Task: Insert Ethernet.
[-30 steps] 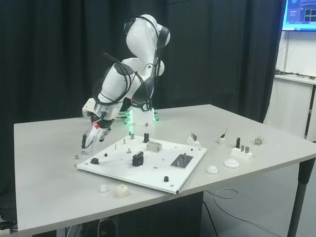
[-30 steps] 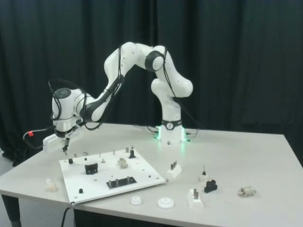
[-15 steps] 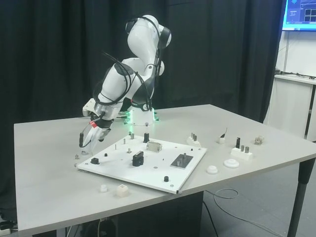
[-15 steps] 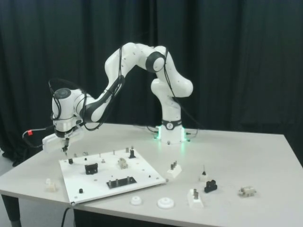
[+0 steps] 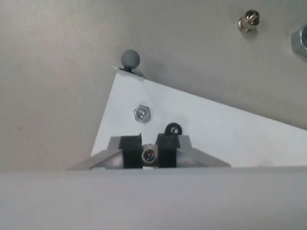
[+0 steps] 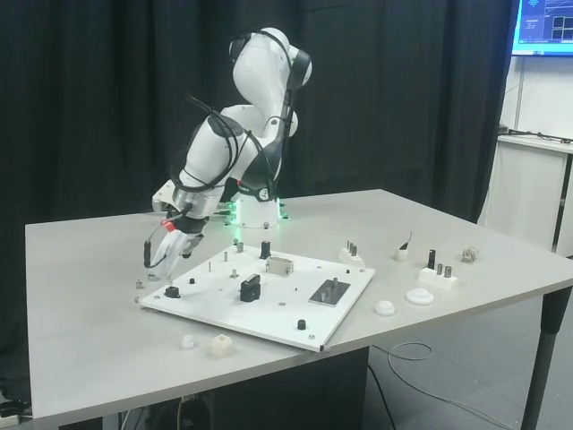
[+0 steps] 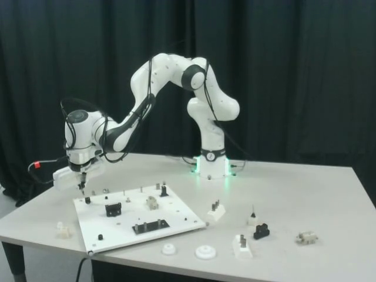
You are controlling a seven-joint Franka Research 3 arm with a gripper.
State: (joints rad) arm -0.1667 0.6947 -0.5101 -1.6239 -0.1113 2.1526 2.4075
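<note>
Gripper [image 5: 149, 154] is closed on a small plug [image 5: 149, 155], the Ethernet plug I'd guess, pinched between the black pads [image 5: 130, 151] so it points straight down. It hangs over the white board [image 6: 269, 300] at the corner left of centre in the first room view, above a black knob [image 6: 171, 292], presumably lining up. Loose parts sit right on the desk [image 6: 81, 296], out of reach.

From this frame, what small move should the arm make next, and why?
Probably keep lifting clear, then carry across the board. The gripper is shut on a small plug and hangs over the white board's corner, beside a black knob and a hex nut.
</note>
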